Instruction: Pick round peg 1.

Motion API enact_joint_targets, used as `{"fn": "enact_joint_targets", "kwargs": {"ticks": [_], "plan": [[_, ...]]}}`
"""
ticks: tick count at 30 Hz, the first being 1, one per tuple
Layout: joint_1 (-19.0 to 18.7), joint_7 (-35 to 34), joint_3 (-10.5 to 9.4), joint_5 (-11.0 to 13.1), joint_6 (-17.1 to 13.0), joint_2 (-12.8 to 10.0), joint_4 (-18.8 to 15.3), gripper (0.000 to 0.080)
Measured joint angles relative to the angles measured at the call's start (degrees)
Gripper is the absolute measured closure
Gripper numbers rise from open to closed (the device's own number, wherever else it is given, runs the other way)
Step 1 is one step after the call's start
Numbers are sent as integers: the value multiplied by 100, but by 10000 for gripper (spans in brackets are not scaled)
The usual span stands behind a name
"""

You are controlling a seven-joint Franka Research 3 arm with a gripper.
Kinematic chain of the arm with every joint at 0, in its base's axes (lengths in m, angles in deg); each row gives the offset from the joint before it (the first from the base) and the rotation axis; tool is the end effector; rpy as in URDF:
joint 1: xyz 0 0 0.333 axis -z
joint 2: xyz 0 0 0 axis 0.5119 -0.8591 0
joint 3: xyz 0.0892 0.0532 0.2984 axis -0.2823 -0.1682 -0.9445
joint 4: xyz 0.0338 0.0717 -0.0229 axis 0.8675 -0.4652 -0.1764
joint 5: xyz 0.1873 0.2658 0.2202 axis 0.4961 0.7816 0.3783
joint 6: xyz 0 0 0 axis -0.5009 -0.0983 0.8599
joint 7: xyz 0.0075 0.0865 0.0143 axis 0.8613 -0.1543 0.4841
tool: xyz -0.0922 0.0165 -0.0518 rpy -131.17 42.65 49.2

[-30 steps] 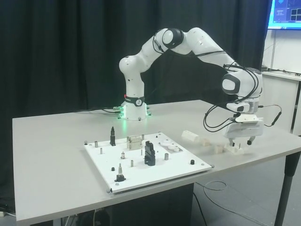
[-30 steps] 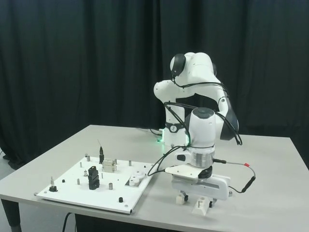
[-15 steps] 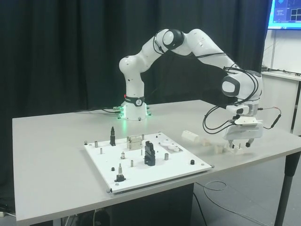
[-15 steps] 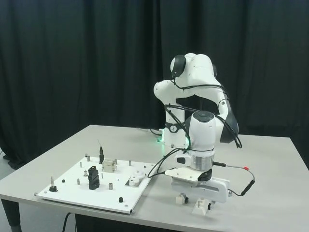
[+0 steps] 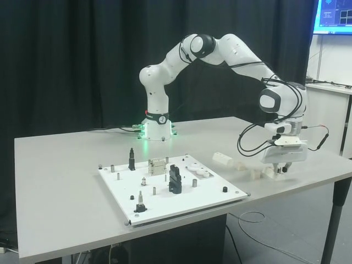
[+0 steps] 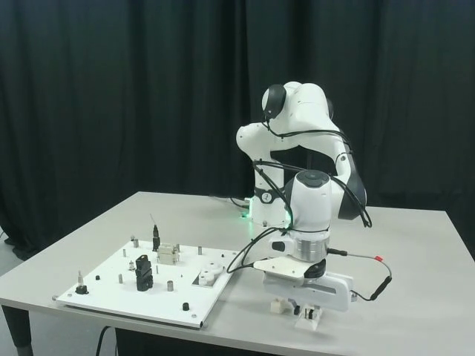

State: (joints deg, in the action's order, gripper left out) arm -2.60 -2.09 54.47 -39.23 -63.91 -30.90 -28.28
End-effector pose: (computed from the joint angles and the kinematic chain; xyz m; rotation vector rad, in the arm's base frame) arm 0.6982 0.2123 0.2090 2.7458 -1.4441 0.0139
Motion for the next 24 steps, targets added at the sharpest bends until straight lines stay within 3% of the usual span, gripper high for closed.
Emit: {"fn": "enact_joint_targets", "kwargs": {"ticks": [7, 8, 24], "plan": [[0, 0, 0, -1, 0, 0, 4, 422], [0, 0, 0, -1, 0, 0, 4, 747], [0, 0, 5, -1, 102, 12, 86, 768]]}}
